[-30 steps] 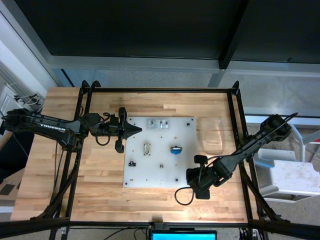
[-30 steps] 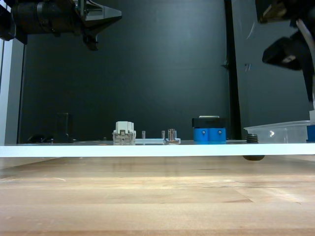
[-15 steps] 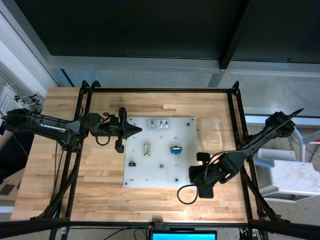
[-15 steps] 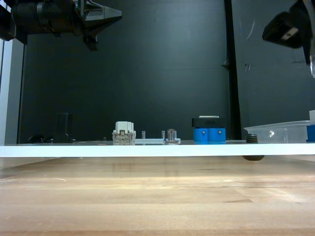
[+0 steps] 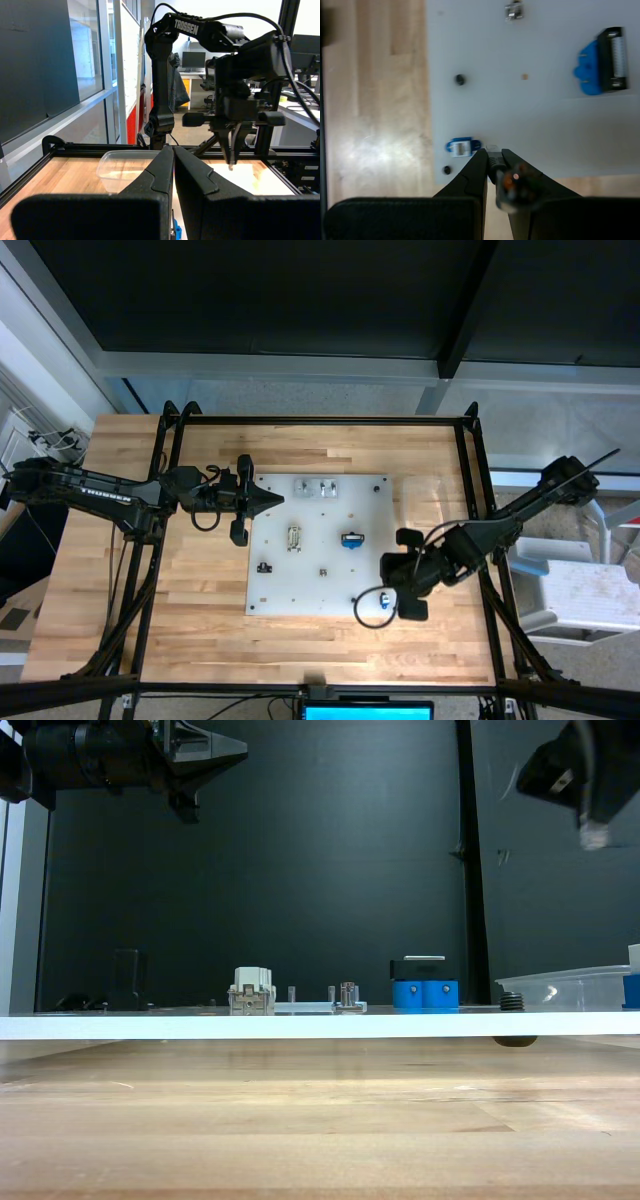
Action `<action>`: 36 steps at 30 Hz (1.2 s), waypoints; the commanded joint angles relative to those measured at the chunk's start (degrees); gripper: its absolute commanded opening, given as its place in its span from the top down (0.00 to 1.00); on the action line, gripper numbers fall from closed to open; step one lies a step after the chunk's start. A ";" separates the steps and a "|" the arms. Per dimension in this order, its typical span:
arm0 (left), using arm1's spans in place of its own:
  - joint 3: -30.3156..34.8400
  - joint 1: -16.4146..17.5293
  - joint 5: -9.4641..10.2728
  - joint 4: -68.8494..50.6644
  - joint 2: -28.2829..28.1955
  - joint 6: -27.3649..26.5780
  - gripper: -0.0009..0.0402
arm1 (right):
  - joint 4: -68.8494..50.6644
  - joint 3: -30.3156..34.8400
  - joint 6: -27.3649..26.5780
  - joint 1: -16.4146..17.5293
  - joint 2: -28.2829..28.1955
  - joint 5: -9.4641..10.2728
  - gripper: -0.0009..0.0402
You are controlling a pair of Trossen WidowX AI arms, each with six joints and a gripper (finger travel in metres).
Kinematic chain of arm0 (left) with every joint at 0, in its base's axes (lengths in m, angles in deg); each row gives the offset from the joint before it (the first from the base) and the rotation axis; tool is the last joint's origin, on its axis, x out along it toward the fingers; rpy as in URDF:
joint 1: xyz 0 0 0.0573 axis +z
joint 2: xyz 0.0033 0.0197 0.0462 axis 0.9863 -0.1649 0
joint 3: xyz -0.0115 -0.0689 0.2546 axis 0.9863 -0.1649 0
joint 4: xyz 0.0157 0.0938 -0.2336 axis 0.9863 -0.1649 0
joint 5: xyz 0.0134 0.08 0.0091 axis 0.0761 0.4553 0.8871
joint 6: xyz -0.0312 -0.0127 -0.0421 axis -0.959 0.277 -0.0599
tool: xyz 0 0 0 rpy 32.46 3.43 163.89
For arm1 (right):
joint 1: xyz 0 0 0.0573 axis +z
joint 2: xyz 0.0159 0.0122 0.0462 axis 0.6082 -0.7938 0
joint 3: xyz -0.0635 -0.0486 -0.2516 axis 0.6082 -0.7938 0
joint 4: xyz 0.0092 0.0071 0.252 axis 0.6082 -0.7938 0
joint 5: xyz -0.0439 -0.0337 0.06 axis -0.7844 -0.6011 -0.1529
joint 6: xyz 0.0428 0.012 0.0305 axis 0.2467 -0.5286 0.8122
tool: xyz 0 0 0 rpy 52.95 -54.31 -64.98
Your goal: Remove the rj45 connector and place it in the container
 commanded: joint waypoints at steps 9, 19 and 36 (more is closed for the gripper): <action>0.00 0.02 -0.02 0.04 0.00 0.00 0.98 | -0.11 -7.91 -6.43 -10.78 7.89 1.88 0.98; 0.00 0.02 -0.02 0.02 -0.02 0.00 0.98 | -0.33 -16.65 -8.66 -17.38 15.96 1.86 0.98; 0.00 0.00 -0.02 0.02 -0.02 0.00 0.98 | -8.04 -26.51 -9.51 -30.27 25.03 1.75 0.97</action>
